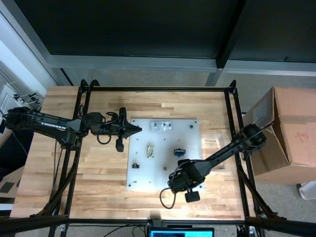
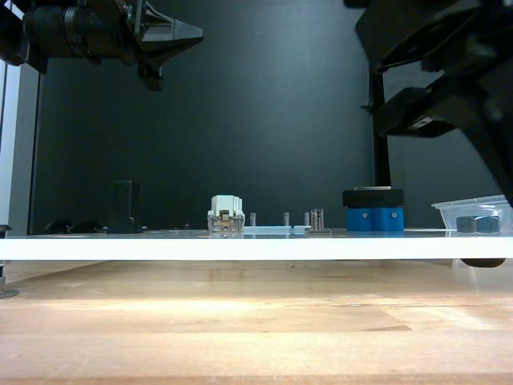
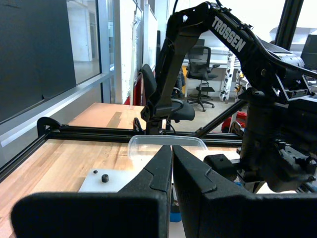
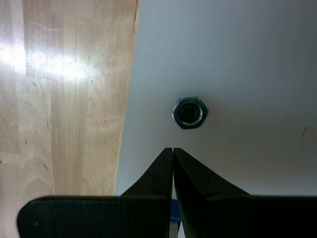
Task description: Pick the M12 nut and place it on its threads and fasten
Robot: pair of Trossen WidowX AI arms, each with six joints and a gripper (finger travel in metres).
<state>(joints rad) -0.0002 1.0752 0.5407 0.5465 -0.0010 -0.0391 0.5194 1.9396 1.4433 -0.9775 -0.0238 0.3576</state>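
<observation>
The small silver nut (image 4: 189, 112) sits on its stud, flat on the white board (image 4: 237, 59), with the stud's dark end showing through its hole. In the low view the nut (image 2: 477, 224) stands low at the board's right end, and no ribs show under it. My right gripper (image 4: 173, 148) hangs just above it and a little to the side, shut with nothing between its fingers. In the high view the right gripper (image 1: 172, 186) covers the nut. My left gripper (image 1: 137, 130) is held high over the board's left edge, shut and empty (image 3: 172, 148).
A blue part (image 1: 179, 152), a white connector (image 1: 150, 150) and small silver posts (image 1: 162, 126) stand on the board. A clear tray (image 3: 167, 144) lies to the board's right. A cardboard box (image 1: 291, 133) stands beyond the table's right edge. A black frame (image 1: 158, 89) rims the table.
</observation>
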